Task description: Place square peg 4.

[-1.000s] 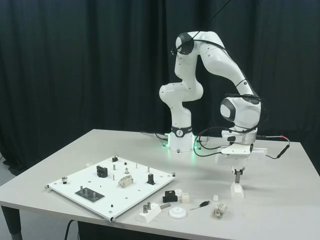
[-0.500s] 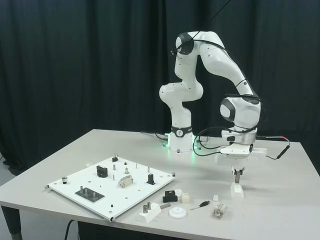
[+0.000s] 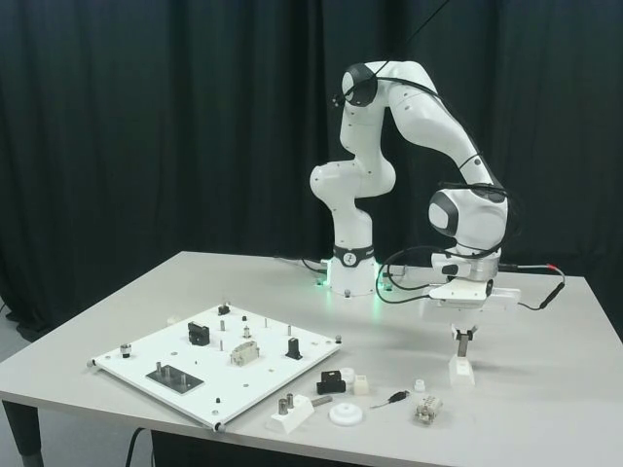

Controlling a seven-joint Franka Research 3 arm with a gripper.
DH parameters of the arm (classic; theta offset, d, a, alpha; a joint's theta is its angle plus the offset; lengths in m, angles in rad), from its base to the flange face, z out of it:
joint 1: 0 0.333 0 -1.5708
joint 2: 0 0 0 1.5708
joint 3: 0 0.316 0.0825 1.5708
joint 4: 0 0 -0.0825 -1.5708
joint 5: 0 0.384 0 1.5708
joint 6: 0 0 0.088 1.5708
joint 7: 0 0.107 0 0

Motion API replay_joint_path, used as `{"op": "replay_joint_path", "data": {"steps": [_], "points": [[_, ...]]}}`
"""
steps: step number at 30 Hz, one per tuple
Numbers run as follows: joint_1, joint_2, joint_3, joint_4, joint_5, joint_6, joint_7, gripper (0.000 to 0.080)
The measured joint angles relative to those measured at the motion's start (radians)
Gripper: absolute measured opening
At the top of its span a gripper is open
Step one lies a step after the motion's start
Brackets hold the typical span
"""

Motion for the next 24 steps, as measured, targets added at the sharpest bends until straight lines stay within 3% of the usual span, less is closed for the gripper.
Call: {"op": "replay_joint_path", "data": {"steps": [5,6,11,12,17,18,24], "points": [[0.0,0.0,-0.001,0.004,0.0,0.0,0.001,0.0153],[0.0,0.0,-0.001,0.005,0.0,0.0,0.004,0.0396],[0.0,-0.001,-0.006,0.011,0.0,-0.003,0.012,0.0396],[-0.001,-0.002,-0.008,0.012,0.0,-0.004,0.012,0.0698],[-0.001,-0.008,-0.016,0.024,0.0,-0.017,0.012,0.0698],[-0.001,-0.009,-0.018,0.028,0.0,-0.022,0.012,0.0778],[-0.001,-0.013,-0.028,0.054,-0.002,-0.049,0.012,0.0778]]}}
